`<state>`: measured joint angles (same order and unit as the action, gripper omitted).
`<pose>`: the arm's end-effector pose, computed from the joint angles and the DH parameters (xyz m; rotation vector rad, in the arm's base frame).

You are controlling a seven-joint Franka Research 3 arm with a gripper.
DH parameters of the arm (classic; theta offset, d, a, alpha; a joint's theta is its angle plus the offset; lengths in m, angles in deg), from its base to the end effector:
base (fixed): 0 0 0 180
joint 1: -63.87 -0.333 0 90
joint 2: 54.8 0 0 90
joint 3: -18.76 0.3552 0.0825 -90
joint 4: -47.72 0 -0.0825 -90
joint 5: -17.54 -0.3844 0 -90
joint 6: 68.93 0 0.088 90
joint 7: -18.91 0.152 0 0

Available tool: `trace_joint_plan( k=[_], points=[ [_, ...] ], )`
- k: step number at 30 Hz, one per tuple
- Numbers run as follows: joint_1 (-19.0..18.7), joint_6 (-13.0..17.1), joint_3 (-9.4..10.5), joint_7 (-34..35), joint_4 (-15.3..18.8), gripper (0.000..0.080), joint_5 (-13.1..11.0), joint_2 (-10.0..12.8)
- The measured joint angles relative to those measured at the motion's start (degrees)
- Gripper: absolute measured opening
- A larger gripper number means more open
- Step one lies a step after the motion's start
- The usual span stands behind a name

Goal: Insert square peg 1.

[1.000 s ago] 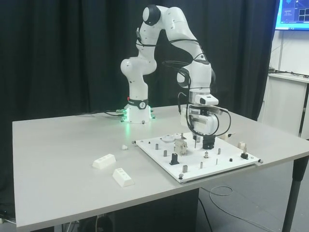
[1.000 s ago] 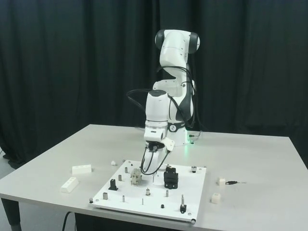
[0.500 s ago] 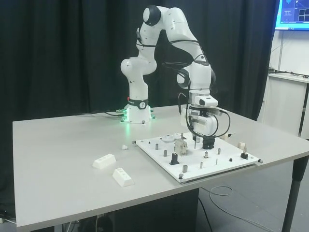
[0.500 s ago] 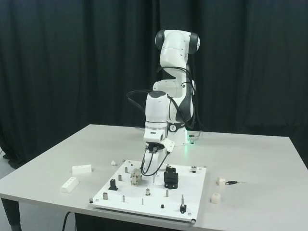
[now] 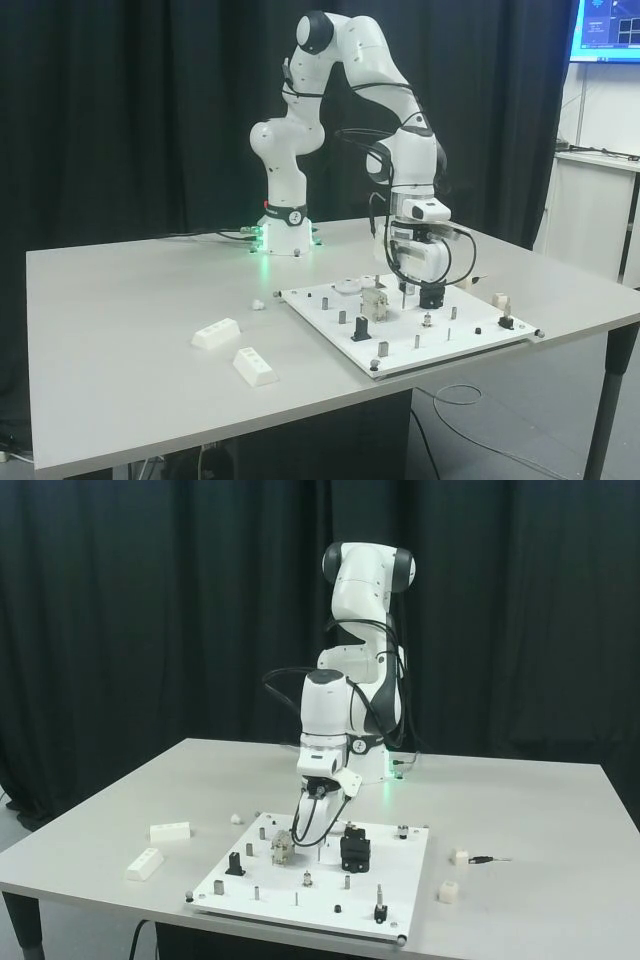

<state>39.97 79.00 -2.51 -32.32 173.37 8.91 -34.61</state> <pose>0.5796 0.0268 0.2311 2.8090 1.2538 0.0677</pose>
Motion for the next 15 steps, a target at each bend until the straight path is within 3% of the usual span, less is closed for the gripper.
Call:
trace_joint_plan(
  k=[15],
  points=[
    [0.18,0.00,0.14,0.00,-0.29,0.0030,-0.14,0.64]
  ],
)
